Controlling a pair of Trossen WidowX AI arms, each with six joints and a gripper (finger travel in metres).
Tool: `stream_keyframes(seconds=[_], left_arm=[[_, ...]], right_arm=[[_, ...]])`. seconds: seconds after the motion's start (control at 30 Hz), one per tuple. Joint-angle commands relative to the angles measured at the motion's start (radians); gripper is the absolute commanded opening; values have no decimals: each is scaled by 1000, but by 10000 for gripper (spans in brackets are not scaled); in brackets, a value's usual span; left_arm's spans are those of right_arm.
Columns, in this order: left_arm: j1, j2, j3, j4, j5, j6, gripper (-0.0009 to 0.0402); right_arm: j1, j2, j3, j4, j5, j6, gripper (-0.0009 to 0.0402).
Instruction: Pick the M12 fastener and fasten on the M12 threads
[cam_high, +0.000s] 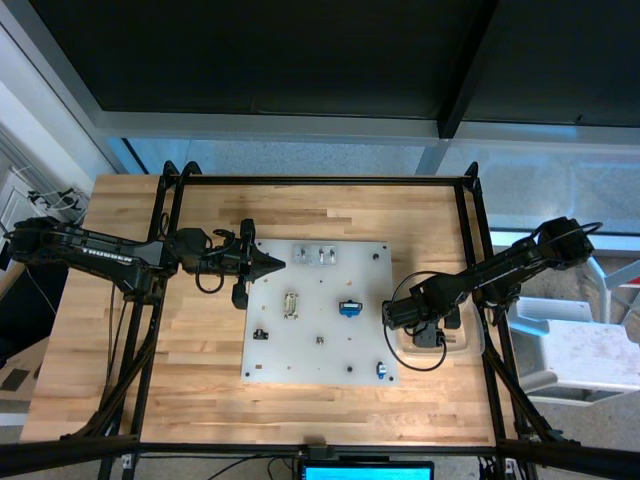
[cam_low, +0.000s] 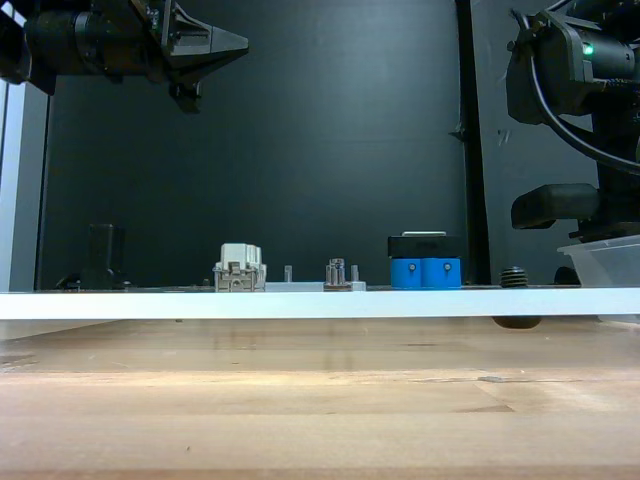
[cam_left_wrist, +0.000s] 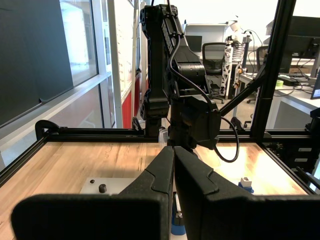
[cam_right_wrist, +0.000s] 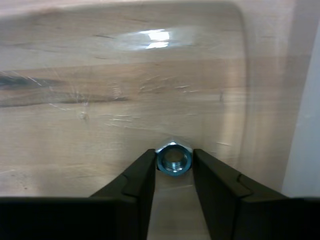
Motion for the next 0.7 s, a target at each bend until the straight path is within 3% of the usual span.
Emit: stream_keyframes(seconds=[0.03, 0.27, 0.7], left_arm=[[0, 0, 0, 1, 0, 0, 0], [0, 0, 0, 0, 0, 0, 0], [0, 0, 0, 1, 0, 0, 0]], right_arm=[[0, 1, 0, -6, 0, 5, 62], [0, -7, 4, -15, 11, 9, 29], [2, -50, 171, -206, 11, 68, 28]])
